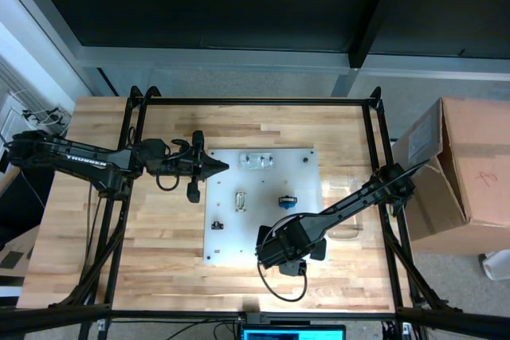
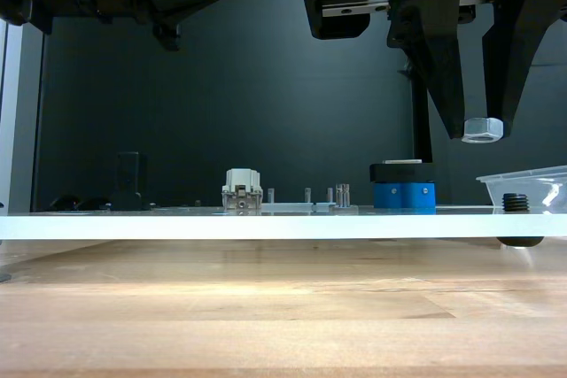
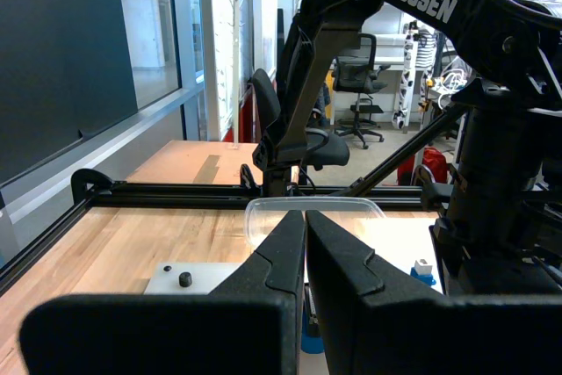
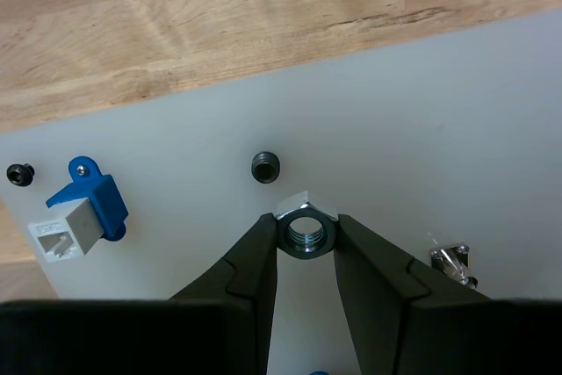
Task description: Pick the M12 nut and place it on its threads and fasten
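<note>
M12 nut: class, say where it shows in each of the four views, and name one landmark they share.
High view: hidden under right gripper.
Low view: M12 nut held in right gripper, higher than the stud.
Left wrist view: absent; left gripper shut, raised at white board's left edge.
Right wrist view: clamped in right gripper, near stud.
Shared landmark: white board.

I work in a robotics lab. My bench is butcher-block wood caged in a black metal frame, and a white task board lies on it. My left hand hangs over the board's far left edge, my right hand over its near right. Around the bench I see office chairs and glass partitions. A cardboard box sits to the right.
</note>
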`<state>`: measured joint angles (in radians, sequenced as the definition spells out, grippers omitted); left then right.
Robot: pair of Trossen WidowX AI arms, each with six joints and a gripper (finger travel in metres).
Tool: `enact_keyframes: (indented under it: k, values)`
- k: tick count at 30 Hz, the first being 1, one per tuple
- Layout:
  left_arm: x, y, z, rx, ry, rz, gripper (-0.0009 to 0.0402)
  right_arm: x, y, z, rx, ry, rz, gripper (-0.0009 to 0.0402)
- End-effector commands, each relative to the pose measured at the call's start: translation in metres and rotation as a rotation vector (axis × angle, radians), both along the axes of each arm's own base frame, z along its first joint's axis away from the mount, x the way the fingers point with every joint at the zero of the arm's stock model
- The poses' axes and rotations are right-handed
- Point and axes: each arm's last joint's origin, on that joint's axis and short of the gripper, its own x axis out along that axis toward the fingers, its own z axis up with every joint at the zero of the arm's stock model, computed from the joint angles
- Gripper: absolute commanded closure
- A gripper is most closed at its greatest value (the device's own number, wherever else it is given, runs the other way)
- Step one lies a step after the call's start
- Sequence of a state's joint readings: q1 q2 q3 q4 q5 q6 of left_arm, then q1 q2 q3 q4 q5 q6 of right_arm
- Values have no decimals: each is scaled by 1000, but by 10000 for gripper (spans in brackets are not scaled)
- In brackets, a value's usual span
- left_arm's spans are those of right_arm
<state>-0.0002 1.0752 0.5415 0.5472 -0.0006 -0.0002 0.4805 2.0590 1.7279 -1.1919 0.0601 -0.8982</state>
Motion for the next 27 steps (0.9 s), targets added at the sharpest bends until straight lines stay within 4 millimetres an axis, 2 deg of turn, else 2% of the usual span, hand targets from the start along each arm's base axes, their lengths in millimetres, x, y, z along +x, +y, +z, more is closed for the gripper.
enact_keyframes:
  k: [1, 27]
  values:
    - [0, 0, 0, 0, 0, 0, 393, 1, 1, -4, -3, 5, 0, 373]
    - [0, 0, 0, 0, 0, 0, 393, 2, 1, -15, -5, 13, 0, 373]
